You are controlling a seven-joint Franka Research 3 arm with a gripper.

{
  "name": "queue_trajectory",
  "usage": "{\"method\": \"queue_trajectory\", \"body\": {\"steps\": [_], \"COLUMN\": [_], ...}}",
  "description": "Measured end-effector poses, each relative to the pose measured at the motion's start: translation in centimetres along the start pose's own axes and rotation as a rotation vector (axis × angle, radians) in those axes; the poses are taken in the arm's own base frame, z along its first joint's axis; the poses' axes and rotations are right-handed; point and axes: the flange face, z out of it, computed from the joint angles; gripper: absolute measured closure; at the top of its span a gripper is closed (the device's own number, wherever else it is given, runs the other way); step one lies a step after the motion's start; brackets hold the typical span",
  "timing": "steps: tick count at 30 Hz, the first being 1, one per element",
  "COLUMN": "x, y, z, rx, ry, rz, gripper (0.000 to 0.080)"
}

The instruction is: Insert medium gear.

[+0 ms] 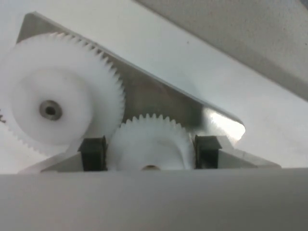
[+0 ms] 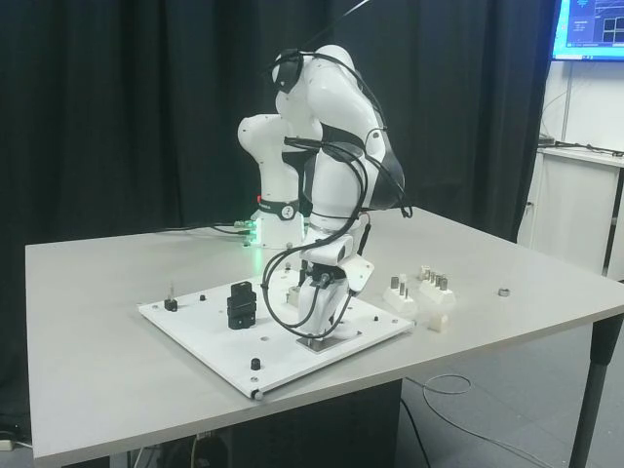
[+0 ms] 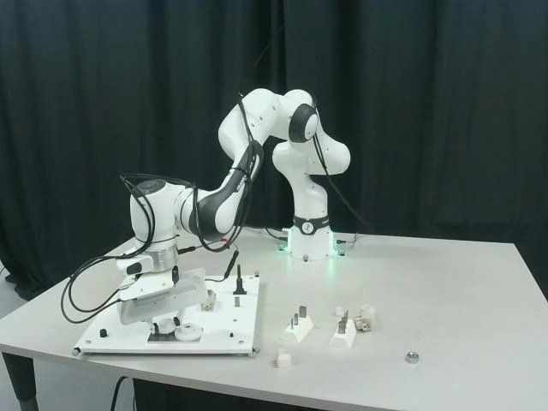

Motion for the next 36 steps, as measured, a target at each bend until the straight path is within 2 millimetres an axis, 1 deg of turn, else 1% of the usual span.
{"method": "queue_trajectory", "body": {"steps": [9,10,15,16,24,25,29,32,36], "x": [0.0,0.0,0.2,0.2,0.8,0.8,1.2,1.3,1.4], "y": [0.2,0.2,0.5,0.6,1.7,1.8,2.1,2.3,2.5], "z": [-0.1,-0.1,-0.6,-0.8,-3.3,-3.6,-4.8,-5.4,-5.6], "rx": [-0.003,-0.003,-0.009,-0.01,-0.024,-0.025,-0.027,-0.028,-0.028], "ry": [0.003,0.003,0.01,0.011,0.016,0.017,0.027,0.035,0.039], "rz": [0.005,0.006,0.021,0.028,0.075,0.08,0.124,0.159,0.177], "gripper": [0.0406,0.0215,0.0215,0.0055,0.0055,0.0006,0.0006,0.0003,0.0003]}}
